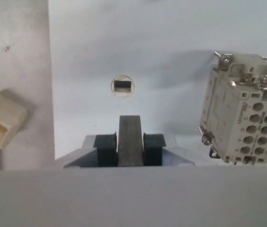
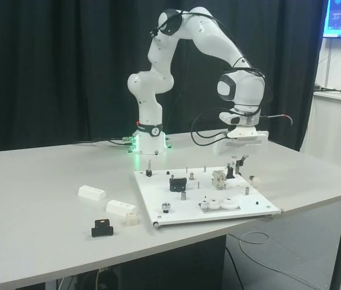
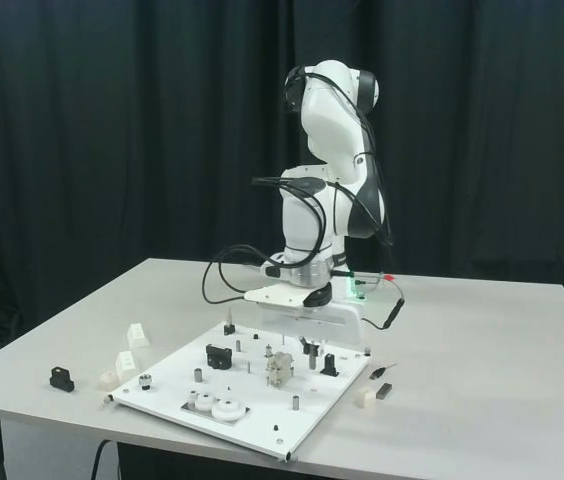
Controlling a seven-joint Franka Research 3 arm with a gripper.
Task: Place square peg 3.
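1. The gripper [image 1: 130, 149] hangs above the white board [image 2: 207, 196], its black fingers [image 1: 106, 145] pinching the peg [image 1: 130, 140], a dark grey square bar held upright between them
2. In the wrist view a small round socket with a square hole [image 1: 122, 86] lies on the board just beyond the peg's tip; peg and hole are apart
3. A multi-pin connector [image 1: 244, 116] stands on the board near the gripper
4. A pale hollow block [image 1: 2, 118] lies on the grey table [image 2: 49, 205] just off the board's edge
5. In the first room view, two white blocks [image 2: 92, 193] and a black clip [image 2: 103, 228] sit on the table left of the board
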